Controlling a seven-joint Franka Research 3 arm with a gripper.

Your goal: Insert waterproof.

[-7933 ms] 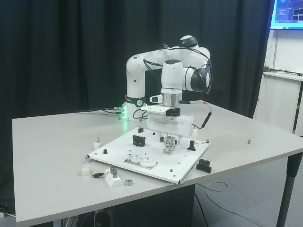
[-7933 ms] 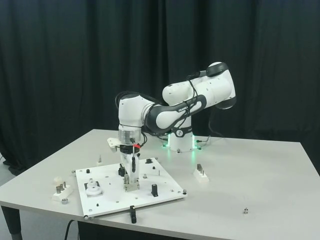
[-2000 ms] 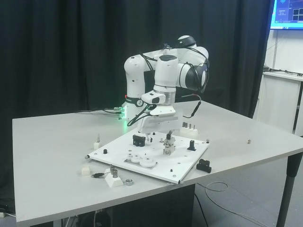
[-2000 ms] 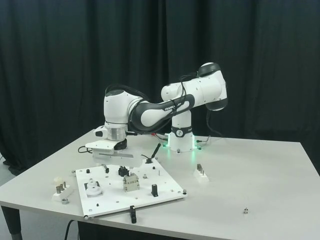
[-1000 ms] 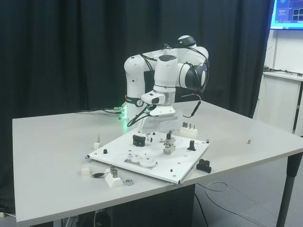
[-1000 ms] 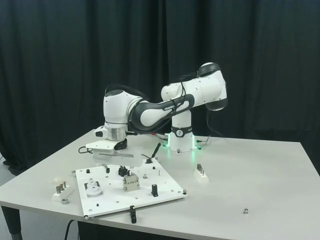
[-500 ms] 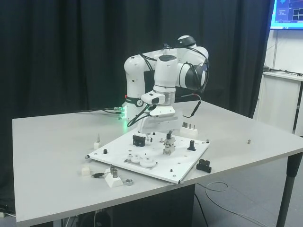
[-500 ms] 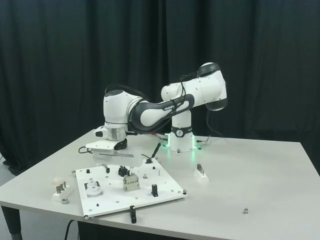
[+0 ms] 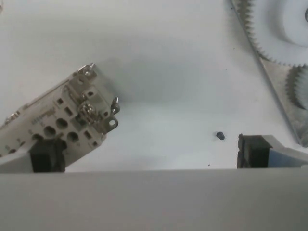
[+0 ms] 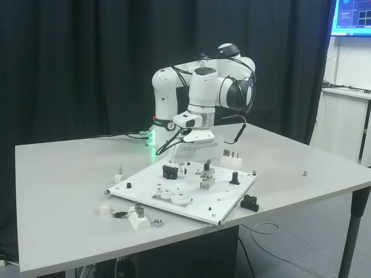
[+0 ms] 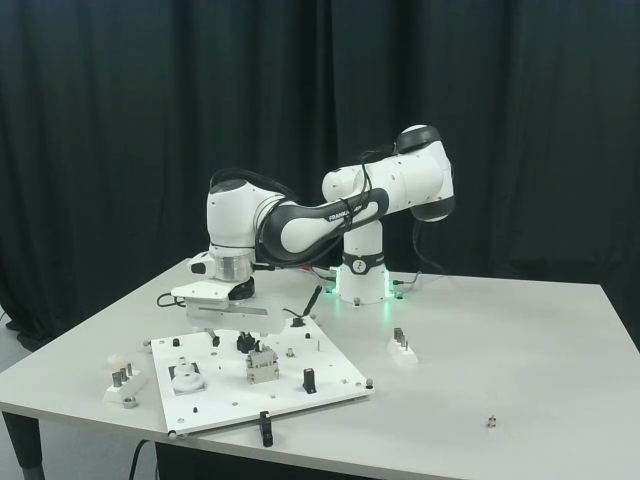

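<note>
The waterproof connector [image 10: 206, 176] [image 11: 262, 368], a grey metal block with a latch, stands near the middle of the white board [image 10: 232, 197] [image 11: 330, 390]. In the wrist view the connector [image 9: 67, 120] lies under one of my black fingertips [image 9: 47, 155], and the other fingertip [image 9: 252, 151] is far across from it. My gripper [image 9: 149, 154] [image 10: 195, 164] [image 11: 226, 334] is open and holds nothing. It hangs above the board's back part, a little behind the connector and clear of it.
White gears [image 9: 284, 29] [image 10: 179, 198] [image 11: 185, 380] sit on a plate on the board, with black fixtures [image 10: 170, 171] [image 10: 234, 178] nearby. Off the board lie a black clip [image 10: 250, 202] [image 11: 265, 428], a white peg holder [image 10: 138, 217] [image 11: 122, 385], another holder [image 10: 232, 157] [image 11: 401, 348] and a nut [image 10: 157, 223].
About eight seconds ago the gripper stood low over the connector. It has since lifted and swung toward the board's back. Over the last two seconds nothing has moved.
</note>
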